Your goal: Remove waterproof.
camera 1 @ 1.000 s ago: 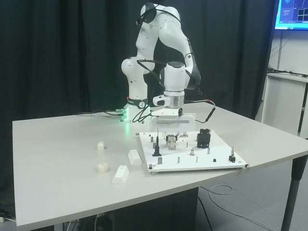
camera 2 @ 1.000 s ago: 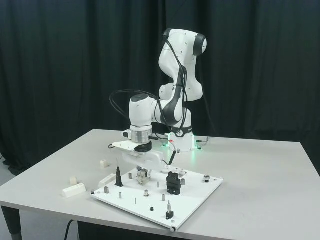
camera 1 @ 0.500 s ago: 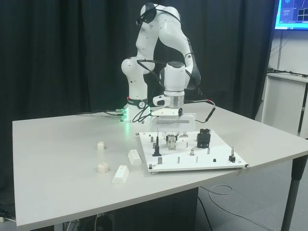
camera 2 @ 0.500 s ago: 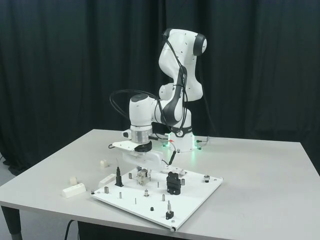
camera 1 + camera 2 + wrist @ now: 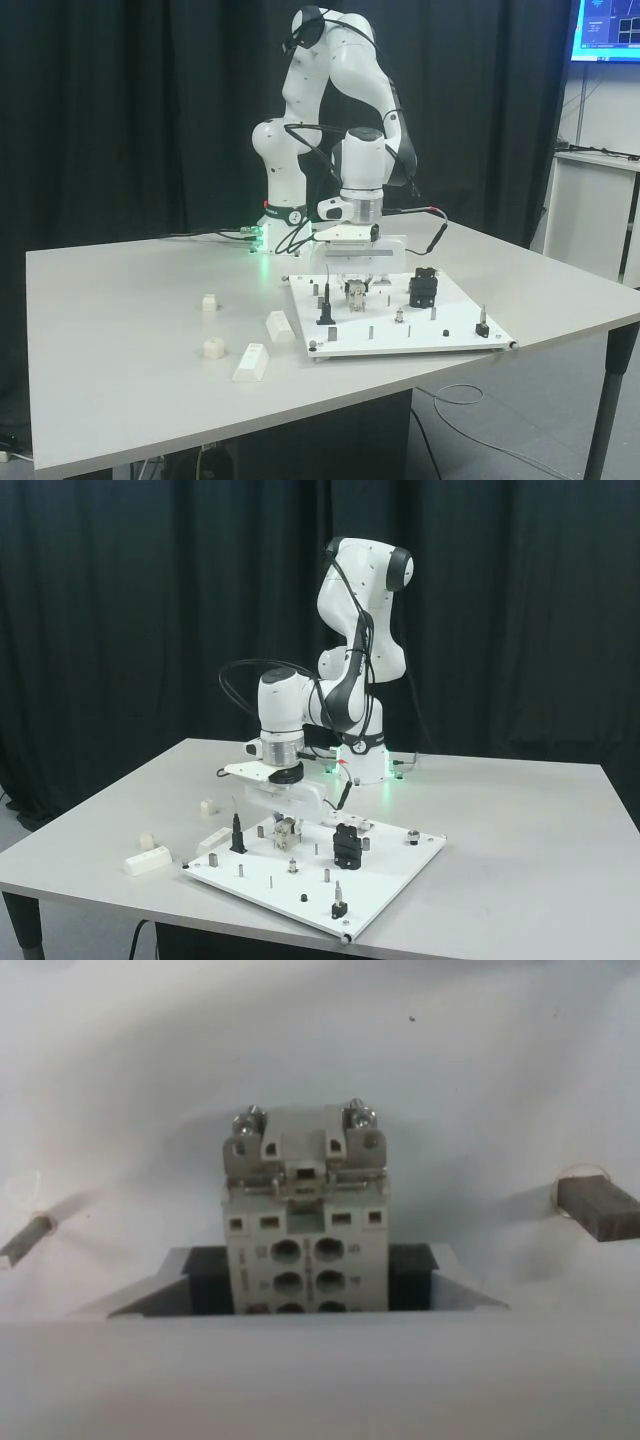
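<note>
A black block-shaped fixture (image 5: pixel 423 287) stands on the white board (image 5: pixel 455 335), with a tall black post (image 5: pixel 326 309) near the board's other edge and several small grey pegs (image 5: pixel 401 318) between them. Off the board, four small white blocks (image 5: pixel 251 362) lie scattered on the grey table (image 5: pixel 120 320). Black curtains (image 5: pixel 130 610) hang behind.

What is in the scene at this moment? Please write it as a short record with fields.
arm: white Franka arm, bent down over the board
end effector: low over the connector; grip not visible
connector: grey block with round holes and two screws, standing on the board
board: white board on the grey table
other parts on board: black block, black post, small pins
loose parts: four white blocks on the table beside the board
</note>
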